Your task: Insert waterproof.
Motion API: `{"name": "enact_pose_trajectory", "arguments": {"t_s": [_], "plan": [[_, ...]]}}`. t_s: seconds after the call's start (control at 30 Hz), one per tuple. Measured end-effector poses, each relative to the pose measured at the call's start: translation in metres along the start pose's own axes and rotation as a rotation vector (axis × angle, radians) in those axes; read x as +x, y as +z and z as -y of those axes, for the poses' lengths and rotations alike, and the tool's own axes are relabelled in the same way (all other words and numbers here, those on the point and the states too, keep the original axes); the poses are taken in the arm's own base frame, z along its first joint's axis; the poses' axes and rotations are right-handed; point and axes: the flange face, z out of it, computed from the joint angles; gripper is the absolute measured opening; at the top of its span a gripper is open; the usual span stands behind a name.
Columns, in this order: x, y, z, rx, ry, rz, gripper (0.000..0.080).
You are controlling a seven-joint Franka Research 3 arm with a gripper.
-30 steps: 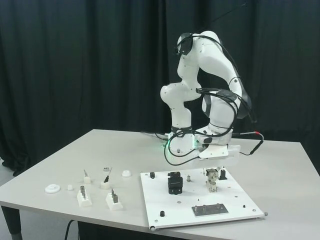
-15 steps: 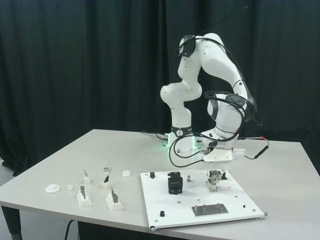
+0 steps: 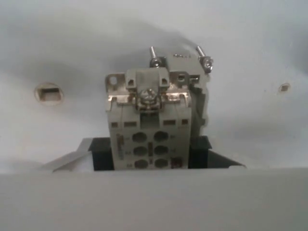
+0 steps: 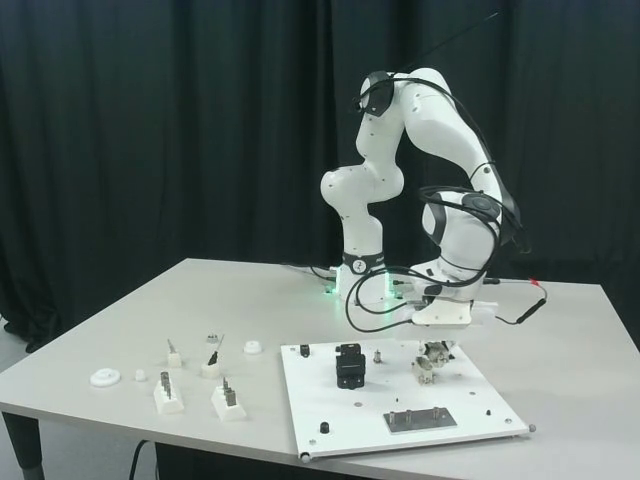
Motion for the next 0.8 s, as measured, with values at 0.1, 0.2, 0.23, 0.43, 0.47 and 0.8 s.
{"name": "enact_pose_trajectory", "arguments": {"t_s": [0.1,0.2,0.23,0.43,0.47,0.8], "plan": [[0.0,0.0,0.0,-0.001,0.009,-0.002,0.0313],[0.0,0.0,0.0,-0.003,0.017,-0.004,0.0313],[0.0,0.0,0.0,-0.004,0.019,-0.004,0.0313],[0.003,0.002,-0.004,-0.011,0.021,-0.006,0.0313],[0.003,0.003,-0.004,-0.012,0.021,-0.006,0.0313],[0.005,0.007,-0.01,-0.01,-0.004,-0.004,0.0313]]}}
